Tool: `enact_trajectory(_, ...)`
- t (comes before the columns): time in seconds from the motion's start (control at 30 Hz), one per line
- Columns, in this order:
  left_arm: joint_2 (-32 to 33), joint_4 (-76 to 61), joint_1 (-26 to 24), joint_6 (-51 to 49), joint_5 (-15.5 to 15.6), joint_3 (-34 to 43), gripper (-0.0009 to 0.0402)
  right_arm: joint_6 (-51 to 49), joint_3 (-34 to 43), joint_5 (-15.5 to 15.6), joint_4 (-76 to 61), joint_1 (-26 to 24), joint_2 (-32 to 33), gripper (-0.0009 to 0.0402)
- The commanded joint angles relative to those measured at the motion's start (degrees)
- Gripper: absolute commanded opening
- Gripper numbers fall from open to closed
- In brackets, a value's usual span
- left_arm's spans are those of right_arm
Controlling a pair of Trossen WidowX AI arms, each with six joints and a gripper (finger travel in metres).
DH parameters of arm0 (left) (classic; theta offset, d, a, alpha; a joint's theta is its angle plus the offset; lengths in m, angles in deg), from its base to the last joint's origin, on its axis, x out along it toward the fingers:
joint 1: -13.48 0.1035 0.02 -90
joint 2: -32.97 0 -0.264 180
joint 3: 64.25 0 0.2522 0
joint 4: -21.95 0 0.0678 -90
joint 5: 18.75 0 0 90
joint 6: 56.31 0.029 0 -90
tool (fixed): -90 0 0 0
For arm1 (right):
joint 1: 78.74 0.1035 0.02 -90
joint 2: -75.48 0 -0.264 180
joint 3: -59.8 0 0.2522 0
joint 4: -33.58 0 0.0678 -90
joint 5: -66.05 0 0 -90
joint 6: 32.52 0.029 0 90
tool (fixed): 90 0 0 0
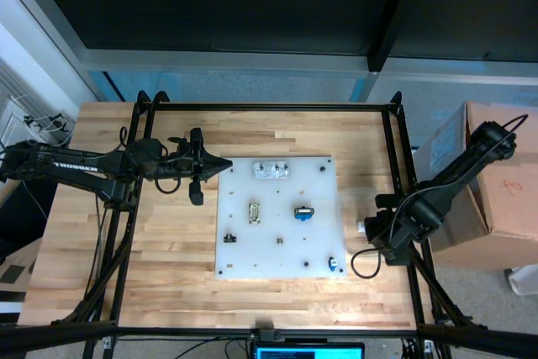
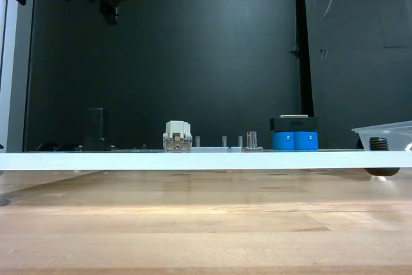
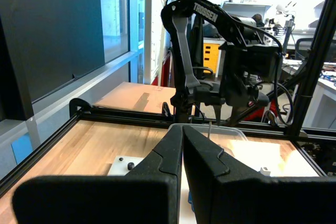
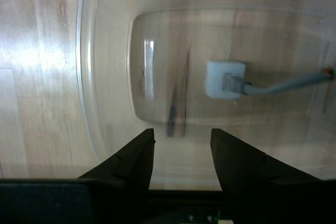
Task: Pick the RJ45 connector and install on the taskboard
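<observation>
The RJ45 connector (image 4: 225, 79), a pale grey block with a grey cable, lies free inside a clear plastic tray (image 4: 92, 77) on the table, clear of the white taskboard (image 1: 277, 250). My right gripper (image 4: 182, 136) hangs above the tray with its fingers open and nothing between them; the connector lies ahead of its fingertips and a little to one side. In the high view the right gripper (image 1: 371, 231) sits just right of the board. My left gripper (image 1: 220, 166) is raised at the board's left edge. Its fingers (image 3: 178, 153) are shut and hold nothing.
The board carries a blue block (image 1: 303, 213), a beige connector (image 1: 254, 213), a silver fitting (image 1: 271, 171) and a small blue part (image 1: 334, 265). A black frame (image 1: 269, 108) rings the table. A cardboard box (image 1: 496, 199) stands at the right.
</observation>
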Motion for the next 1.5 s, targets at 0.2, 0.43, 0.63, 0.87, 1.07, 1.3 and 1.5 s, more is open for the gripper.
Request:
enact_trajectory(0.2,0.0,0.0,0.0,0.0,0.0,0.0,0.0,0.5,-1.3,-0.2,4.0,0.5,4.9,0.0169)
enact_trajectory(0.43,0.0,0.0,0.0,0.0,0.0,0.0,0.0,0.6,-3.9,0.0,11.1,0.7,8.4,0.017)
enact_trajectory(0.63,0.0,0.0,0.0,0.0,0.0,0.0,0.0,0.5,-5.0,-0.1,15.4,0.7,11.2,0.0169)
enact_trajectory(0.87,0.0,0.0,0.0,0.0,0.0,0.0,0.0,0.6,-6.1,-0.1,17.5,0.7,11.9,0.0164)
enact_trajectory(1.07,0.0,0.0,0.0,0.0,0.0,0.0,0.0,0.5,-6.1,-0.1,17.0,0.7,11.9,0.0097)
enact_trajectory(1.3,0.0,0.0,0.0,0.0,0.0,0.0,0.0,0.5,-6.1,-0.1,17.0,0.8,11.9,-0.0001)
enact_trajectory(1.5,0.0,0.0,0.0,0.0,0.0,0.0,0.0,0.5,-6.1,-0.1,17.0,0.7,11.8,0.001)
